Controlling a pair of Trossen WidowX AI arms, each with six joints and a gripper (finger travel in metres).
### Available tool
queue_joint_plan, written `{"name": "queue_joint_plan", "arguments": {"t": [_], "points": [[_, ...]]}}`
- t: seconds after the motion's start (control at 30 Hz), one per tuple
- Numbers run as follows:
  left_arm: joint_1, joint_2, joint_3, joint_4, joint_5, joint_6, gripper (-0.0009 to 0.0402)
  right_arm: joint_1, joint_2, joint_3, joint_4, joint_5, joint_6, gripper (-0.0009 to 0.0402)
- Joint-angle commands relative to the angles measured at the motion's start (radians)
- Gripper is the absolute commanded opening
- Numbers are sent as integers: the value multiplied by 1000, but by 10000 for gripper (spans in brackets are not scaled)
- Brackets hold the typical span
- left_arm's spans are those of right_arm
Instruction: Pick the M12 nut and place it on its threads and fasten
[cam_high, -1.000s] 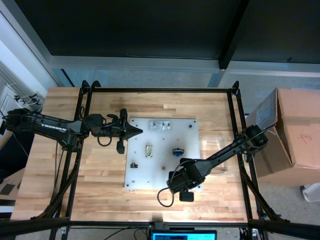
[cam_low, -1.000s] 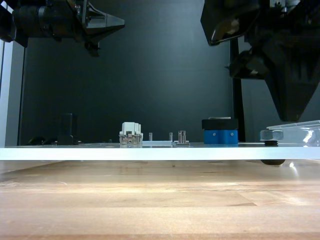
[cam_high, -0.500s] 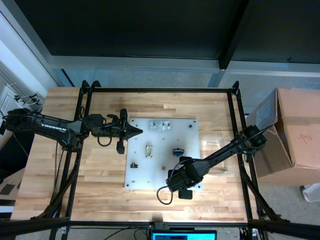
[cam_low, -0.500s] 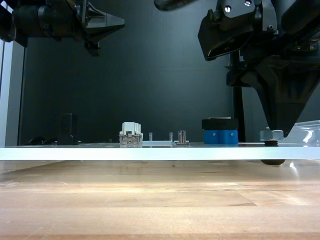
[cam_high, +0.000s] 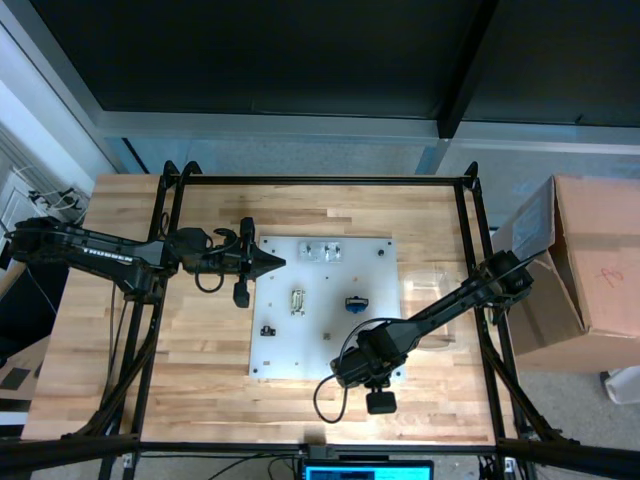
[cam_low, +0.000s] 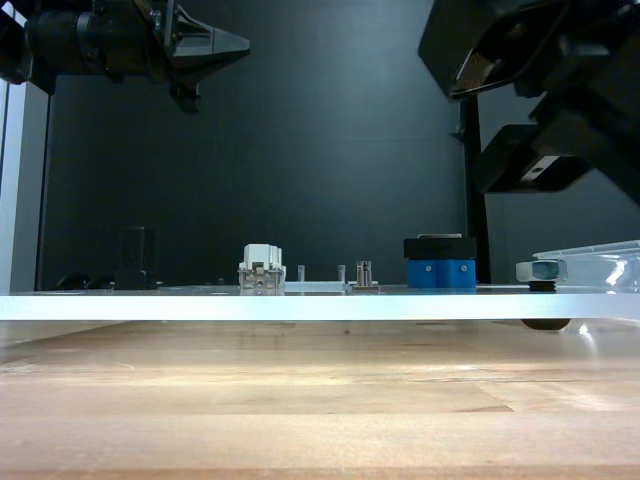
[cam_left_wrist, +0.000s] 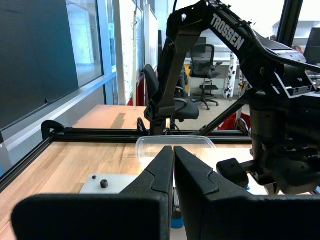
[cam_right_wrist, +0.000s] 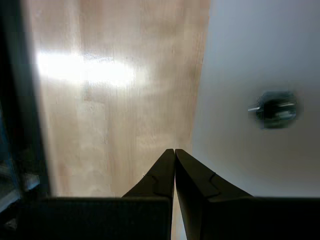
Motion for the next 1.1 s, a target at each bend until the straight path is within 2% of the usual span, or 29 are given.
{"name": "queue_joint_plan", "arguments": {"t": [0.03,0.1,0.33,0.5,0.7,0.77,0.8,0.83,0.93,0.97,1.03,1.1], "points": [[0,0,0,0,0,0,0,-1,-7,0,-23,106,30,0],[0,0,0,0,0,0,0,-1,-13,0,-30,156,46,0],[0,0,0,0,0,0,0,-4,-25,0,-58,263,53,0],[0,0,0,0,0,0,0,-4,-25,0,-39,300,54,0],[0,0,0,0,0,0,0,-4,-25,-10,-23,302,54,0],[0,0,0,0,0,0,0,-3,-25,-17,-9,289,54,0],[0,0,0,0,0,0,0,-3,-25,-20,-2,266,53,0],[0,0,0,0,0,0,0,-3,-25,-23,7,221,49,0],[0,0,0,0,0,0,0,-3,-29,-23,9,-2,-29,0],[0,0,0,0,0,0,0,-3,-31,-22,4,-35,-35,0],[0,0,0,0,0,0,0,-3,-34,-22,-3,-23,-31,0],[0,0,0,0,0,0,0,-3,-34,-22,-6,15,-22,0]]}}
